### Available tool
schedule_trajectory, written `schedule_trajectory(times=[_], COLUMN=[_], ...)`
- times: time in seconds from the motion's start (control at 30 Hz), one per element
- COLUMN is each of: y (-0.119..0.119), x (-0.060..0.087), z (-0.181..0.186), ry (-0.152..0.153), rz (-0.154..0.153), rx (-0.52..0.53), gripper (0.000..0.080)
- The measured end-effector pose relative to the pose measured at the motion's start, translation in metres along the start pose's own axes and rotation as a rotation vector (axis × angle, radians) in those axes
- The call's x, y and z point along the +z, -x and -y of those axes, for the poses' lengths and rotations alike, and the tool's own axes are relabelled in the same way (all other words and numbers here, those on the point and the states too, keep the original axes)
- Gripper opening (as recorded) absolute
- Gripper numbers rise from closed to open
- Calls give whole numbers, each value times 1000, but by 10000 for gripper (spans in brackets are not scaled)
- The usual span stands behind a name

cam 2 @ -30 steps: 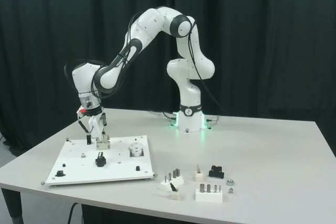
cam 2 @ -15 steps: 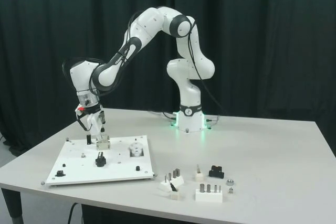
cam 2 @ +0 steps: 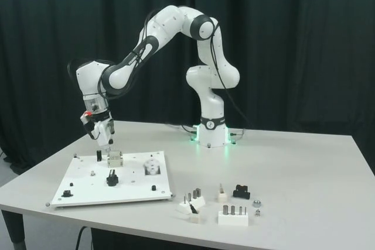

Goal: Insert waterproof.

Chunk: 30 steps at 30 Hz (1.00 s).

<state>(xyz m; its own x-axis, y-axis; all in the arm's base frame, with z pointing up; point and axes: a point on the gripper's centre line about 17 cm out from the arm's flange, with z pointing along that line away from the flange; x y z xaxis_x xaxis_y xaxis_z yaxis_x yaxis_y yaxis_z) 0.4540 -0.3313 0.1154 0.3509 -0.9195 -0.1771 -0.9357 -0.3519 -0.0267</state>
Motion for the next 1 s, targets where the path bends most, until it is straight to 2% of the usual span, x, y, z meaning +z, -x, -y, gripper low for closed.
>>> schedule_trajectory(times=[0.33,0.7,1.0], y=[3,3,7], x=[2,14,19], z=[10,6,0], ry=[-14,-38,-57], rz=[-30,-106,-140], rx=[57,94,101], gripper=[800,800,800])
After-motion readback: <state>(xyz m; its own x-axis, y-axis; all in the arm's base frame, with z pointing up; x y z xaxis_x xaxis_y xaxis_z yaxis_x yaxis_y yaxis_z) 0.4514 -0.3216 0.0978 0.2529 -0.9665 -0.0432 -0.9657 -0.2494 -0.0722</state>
